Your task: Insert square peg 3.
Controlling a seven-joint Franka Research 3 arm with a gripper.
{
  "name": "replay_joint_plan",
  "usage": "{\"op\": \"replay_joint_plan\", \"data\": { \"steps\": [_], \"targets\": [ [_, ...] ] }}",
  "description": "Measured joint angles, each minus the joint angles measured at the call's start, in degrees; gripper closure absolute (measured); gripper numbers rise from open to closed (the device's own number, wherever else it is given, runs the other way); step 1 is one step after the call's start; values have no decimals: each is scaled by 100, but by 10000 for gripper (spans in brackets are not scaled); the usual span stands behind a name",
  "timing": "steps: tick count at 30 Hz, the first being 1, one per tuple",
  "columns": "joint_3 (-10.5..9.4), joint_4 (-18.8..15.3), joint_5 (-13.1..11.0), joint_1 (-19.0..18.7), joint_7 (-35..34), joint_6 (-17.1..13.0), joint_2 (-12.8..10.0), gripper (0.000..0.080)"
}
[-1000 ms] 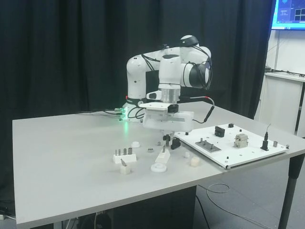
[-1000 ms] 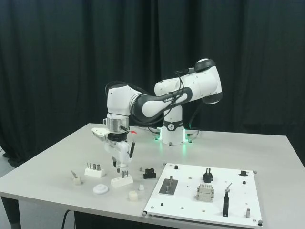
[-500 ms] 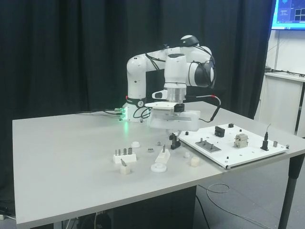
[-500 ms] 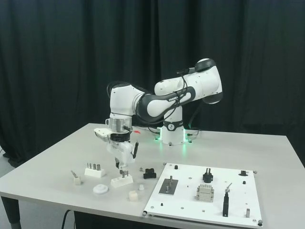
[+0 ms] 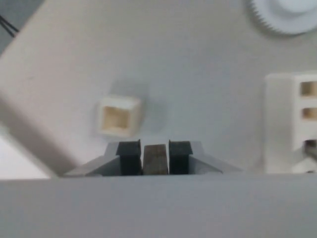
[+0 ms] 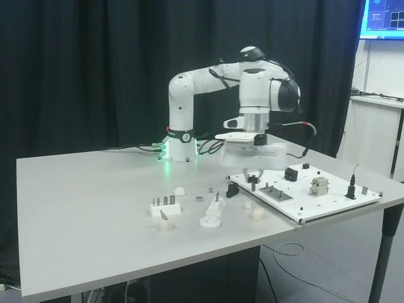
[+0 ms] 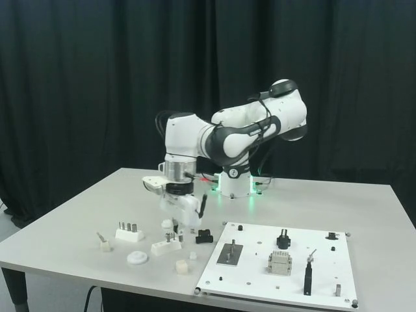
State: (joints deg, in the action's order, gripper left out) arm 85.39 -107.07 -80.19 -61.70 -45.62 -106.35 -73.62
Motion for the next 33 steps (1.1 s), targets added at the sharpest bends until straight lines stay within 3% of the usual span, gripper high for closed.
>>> {"op": "replay_joint_plan", "data": {
  "steps": [8,19,33],
  "targets": [
    [-19,423,150,-133,-819,0,-1,687],
    [-139,1189,701,-321,-2432,71,11,687],
    [-518,1911,1210,-521,-4393,125,68,687]
  ]
}}
